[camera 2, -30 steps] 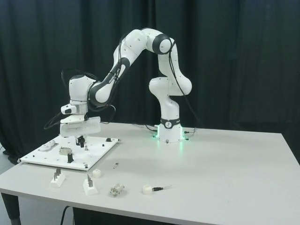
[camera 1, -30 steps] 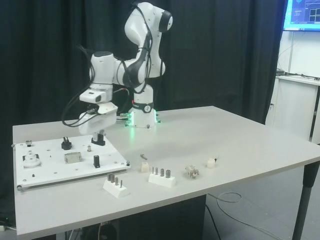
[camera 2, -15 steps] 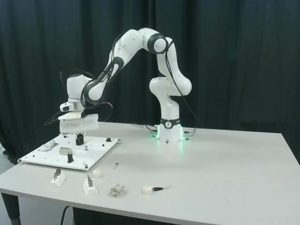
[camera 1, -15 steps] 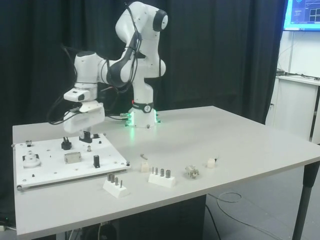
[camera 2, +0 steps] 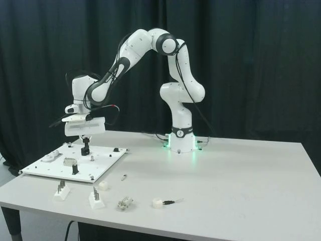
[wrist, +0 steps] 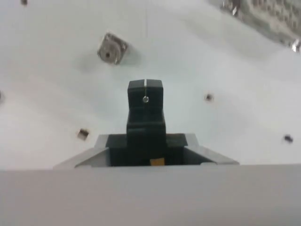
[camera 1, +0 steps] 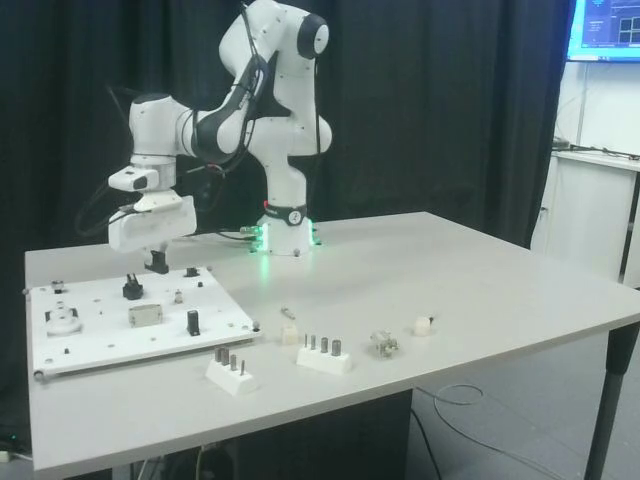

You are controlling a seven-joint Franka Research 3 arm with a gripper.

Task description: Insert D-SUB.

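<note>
First room view: one white arm reaches over one white board (camera 1: 215, 318) on the grey table (camera 1: 480, 280). Its gripper (camera 1: 156, 255) is clenched on one black D-SUB connector (camera 1: 157, 266), which hangs over the board's far edge. On the board stand two black fittings (camera 1: 192, 321), one grey metal block (camera 1: 145, 315) and one white disc (camera 1: 62, 324). In front of the board, on the table, lie two white peg holders (camera 1: 323, 357), two small white pieces (camera 1: 423, 325) and one metal part (camera 1: 384, 343).

Second room view: the count is the same. The connector hangs close above the board; whether it touches cannot be told.

Wrist view: the one connector shows upright between the fingers, over the board, with one square metal fitting (wrist: 112, 48) well apart from it.

Since a second ago the gripper has carried the connector along the board's far edge, away from the arm's base. The loose parts have stayed put.
</note>
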